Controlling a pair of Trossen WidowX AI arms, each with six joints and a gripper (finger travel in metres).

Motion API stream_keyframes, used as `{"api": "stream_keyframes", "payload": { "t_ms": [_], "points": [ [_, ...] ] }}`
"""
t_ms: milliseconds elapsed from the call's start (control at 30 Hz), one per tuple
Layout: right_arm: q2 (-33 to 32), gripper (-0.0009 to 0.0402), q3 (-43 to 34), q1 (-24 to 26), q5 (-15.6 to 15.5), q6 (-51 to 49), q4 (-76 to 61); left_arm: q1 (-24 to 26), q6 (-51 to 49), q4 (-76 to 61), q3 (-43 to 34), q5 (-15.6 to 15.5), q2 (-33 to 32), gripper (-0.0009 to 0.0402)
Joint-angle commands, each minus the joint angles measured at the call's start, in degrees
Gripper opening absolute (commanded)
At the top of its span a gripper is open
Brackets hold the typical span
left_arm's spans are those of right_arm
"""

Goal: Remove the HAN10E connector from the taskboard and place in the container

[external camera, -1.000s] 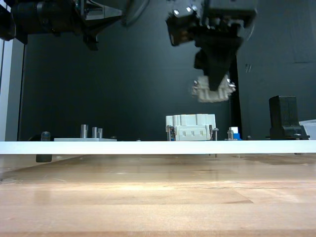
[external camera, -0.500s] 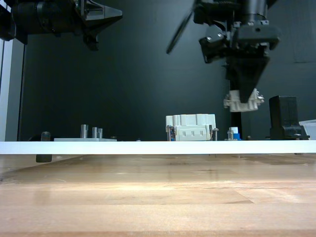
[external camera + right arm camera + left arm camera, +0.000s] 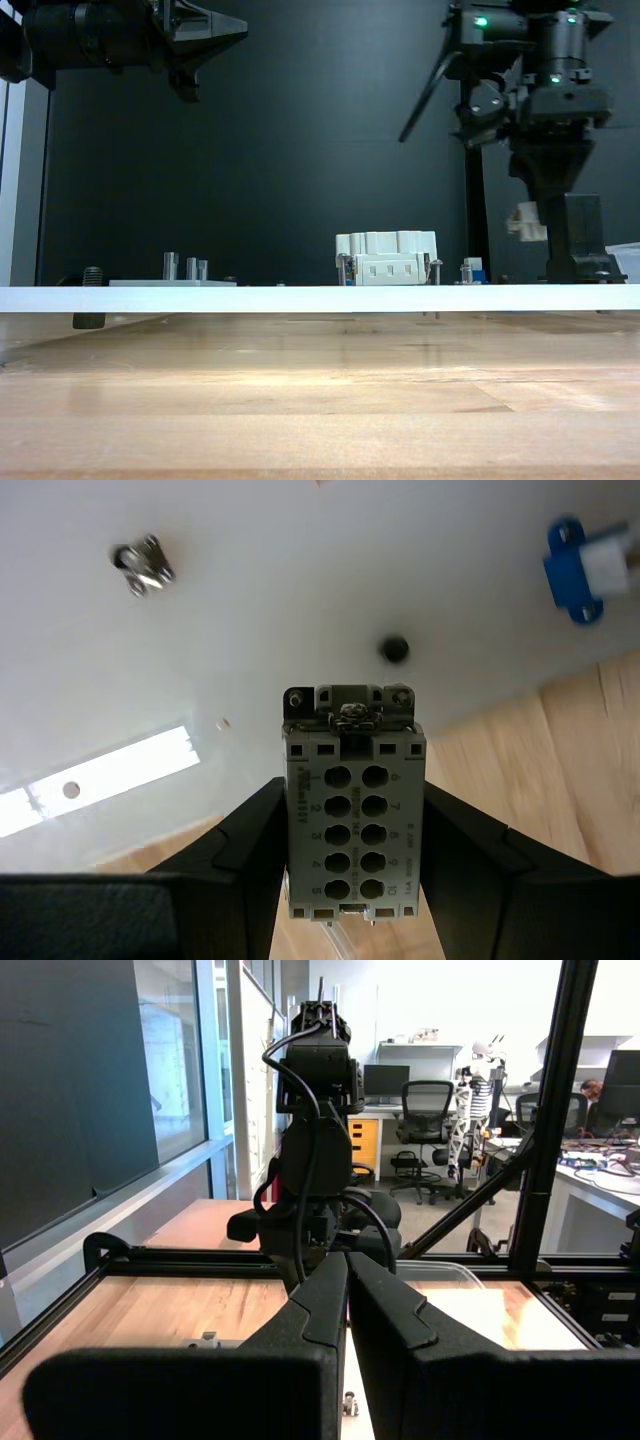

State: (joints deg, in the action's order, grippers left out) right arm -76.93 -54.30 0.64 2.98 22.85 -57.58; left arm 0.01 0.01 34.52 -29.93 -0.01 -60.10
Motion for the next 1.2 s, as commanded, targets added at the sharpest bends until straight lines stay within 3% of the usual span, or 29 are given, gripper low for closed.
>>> {"api": "stream_keyframes", "payload": {
  "t_ms": [33,400,500,867,1000,1200],
  "points": [
    [2.7,0.0004,2.9,0.9,0.0,0.9,0.0,0.0,0.0,0.0,0.0,0.0,0.0,0.0],
    [12.6,0.0004,12.7,2.0,0.7,9.1,-1.1,0.0,0.0,0.0,0.0,0.0,0.0,0.0],
    [14.4,0.0004,14.8,2.4,2.2,12.2,-2.0,0.0,0.0,0.0,0.0,0.0,0.0,0.0],
    [15.1,0.0007,18.3,2.9,2.2,15.9,-1.6,0.0,0.0,0.0,0.0,0.0,0.0,0.0],
    [15.1,0.0034,18.3,2.9,2.2,16.3,-0.6,0.0,0.0,0.0,0.0,0.0,0.0,0.0],
    [15.1,0.0109,18.3,2.9,3.7,17.6,-0.3,0.0,0.0,0.0,0.0,0.0,0.0,0.0]
  ]
}}
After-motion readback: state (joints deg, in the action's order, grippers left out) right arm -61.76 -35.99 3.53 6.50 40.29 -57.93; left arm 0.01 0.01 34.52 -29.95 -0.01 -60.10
